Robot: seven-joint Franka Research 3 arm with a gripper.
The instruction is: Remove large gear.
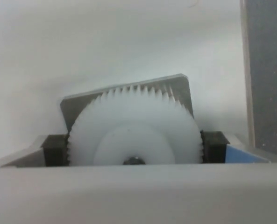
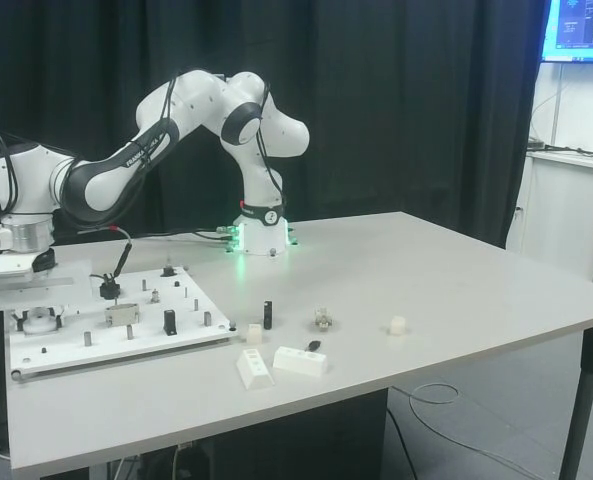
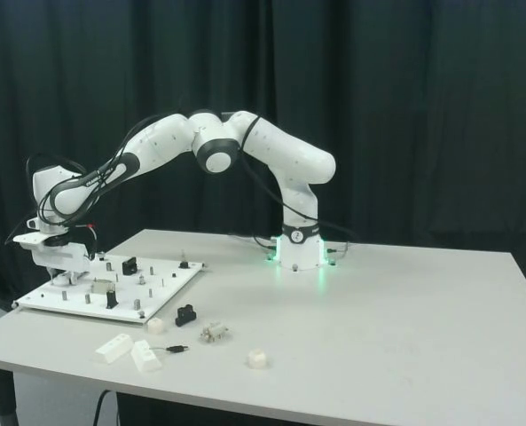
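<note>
The large gear [image 1: 134, 133], white and toothed, is seen in the wrist view gripped between the two black fingertips [image 1: 54, 149], one pad pressed to each side of its rim; the gripper [image 1: 134, 150] is thus clamped on it. A grey plate [image 1: 178, 88] is seen directly behind the gear. This hold is not resolved in either room view. In the first room view the gear [image 2: 42, 321] is found under the gripper [image 2: 38, 305] at the far end of the white assembly board [image 2: 191, 335]. Loose white blocks [image 2: 281, 362] are noted on the grey table [image 2: 456, 290] beside the board. In the second room view the gear is hidden by the gripper [image 3: 58, 273].
</note>
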